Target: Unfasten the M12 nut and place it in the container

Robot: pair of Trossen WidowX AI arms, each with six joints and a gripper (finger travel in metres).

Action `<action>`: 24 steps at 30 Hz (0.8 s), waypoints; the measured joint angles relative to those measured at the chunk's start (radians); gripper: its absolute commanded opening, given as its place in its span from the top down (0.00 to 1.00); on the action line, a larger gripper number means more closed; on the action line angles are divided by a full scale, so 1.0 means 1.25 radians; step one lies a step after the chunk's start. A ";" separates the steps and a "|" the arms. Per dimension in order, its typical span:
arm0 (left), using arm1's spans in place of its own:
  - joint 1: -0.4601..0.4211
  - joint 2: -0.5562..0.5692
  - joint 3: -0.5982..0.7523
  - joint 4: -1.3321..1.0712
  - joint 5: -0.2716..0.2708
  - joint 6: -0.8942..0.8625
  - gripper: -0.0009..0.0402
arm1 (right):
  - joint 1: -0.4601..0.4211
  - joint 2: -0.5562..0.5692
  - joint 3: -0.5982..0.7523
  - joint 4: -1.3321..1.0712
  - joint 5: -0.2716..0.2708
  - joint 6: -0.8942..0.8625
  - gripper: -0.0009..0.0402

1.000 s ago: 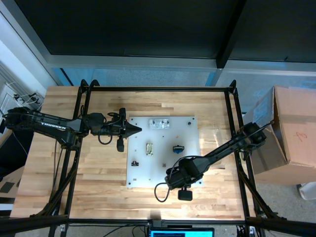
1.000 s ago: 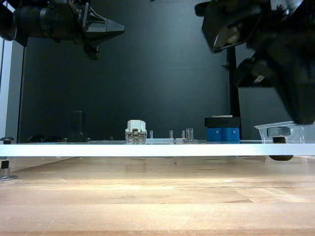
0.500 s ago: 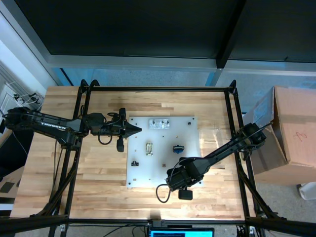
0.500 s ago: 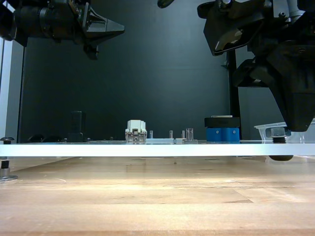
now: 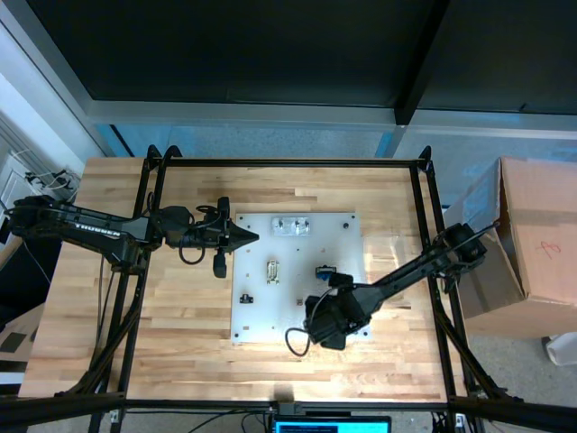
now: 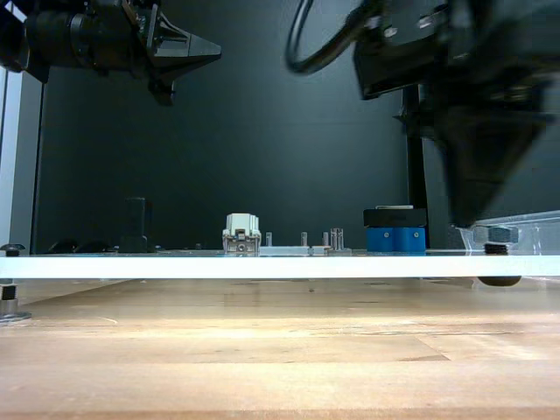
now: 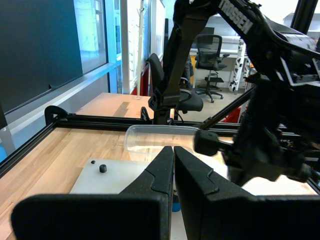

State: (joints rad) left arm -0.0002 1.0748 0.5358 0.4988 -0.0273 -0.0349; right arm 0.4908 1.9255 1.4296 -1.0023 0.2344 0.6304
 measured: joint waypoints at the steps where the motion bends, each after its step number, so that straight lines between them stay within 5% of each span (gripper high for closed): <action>1: 0.000 0.000 0.000 0.000 0.000 0.000 0.98 | 0.001 0.000 0.000 0.001 -0.003 0.001 0.98; 6: 0.000 0.000 0.000 0.000 0.000 0.000 0.98 | 0.006 -0.005 0.001 0.004 -0.072 0.001 0.98; 13: 0.000 0.000 0.000 0.000 0.000 0.000 0.98 | 0.005 -0.014 0.022 0.026 -0.242 -0.010 0.98; 18: 0.000 0.000 0.000 0.000 0.000 0.000 0.98 | 0.005 -0.014 0.025 0.031 -0.249 0.005 0.98; 24: 0.000 0.000 0.000 0.000 0.000 0.000 0.98 | 0.006 -0.015 0.049 0.011 -0.248 0.250 0.93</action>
State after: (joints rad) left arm -0.0002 1.0752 0.5358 0.4984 -0.0273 -0.0353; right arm 0.4984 1.9068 1.4906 -0.9886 -0.0761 0.9424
